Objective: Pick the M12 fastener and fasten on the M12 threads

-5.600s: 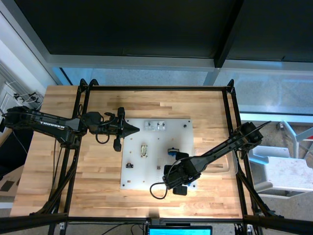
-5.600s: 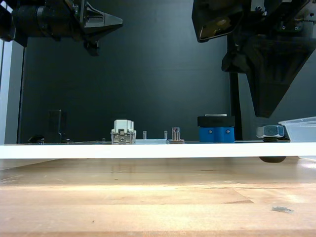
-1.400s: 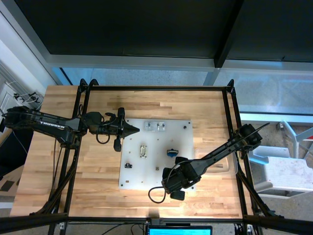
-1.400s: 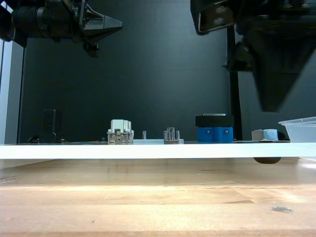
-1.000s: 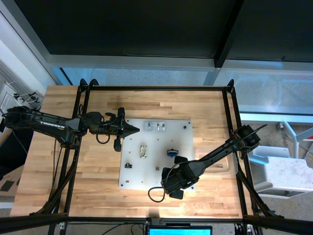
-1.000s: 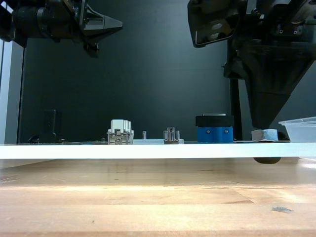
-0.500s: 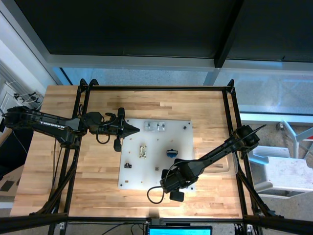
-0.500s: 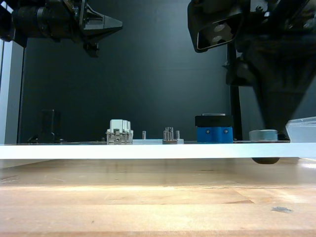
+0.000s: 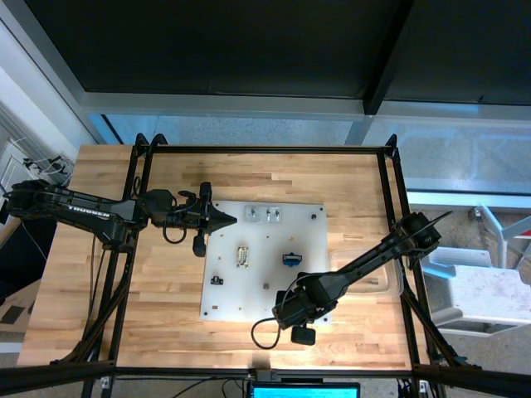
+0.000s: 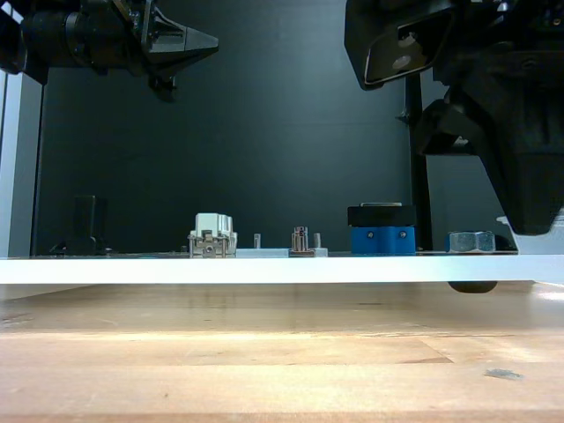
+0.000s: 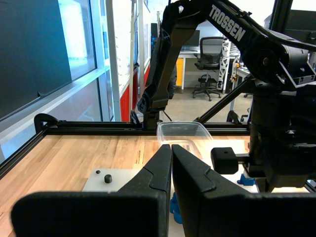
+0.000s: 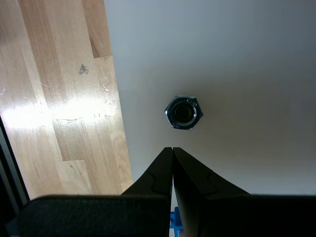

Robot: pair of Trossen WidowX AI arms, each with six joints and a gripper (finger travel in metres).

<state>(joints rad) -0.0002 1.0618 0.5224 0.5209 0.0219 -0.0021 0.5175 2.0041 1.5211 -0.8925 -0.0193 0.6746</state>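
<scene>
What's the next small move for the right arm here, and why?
Probably lift the right pincer straight up and clear: it is shut, empty and apart from the nut, which sits low on the board with no ribs showing beneath it. The left pincer hangs shut, high over the board's far left part.

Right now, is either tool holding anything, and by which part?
Nothing. Right tool, shut empty, hovers over the M12 nut; left tool, shut empty, hangs far left.

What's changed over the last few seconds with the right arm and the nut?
The right gripper, shut and empty, has shifted toward the near edge, off the small silver hex nut, which now sits lower on its stud. The left gripper stayed parked above the white board's far left edge.
</scene>
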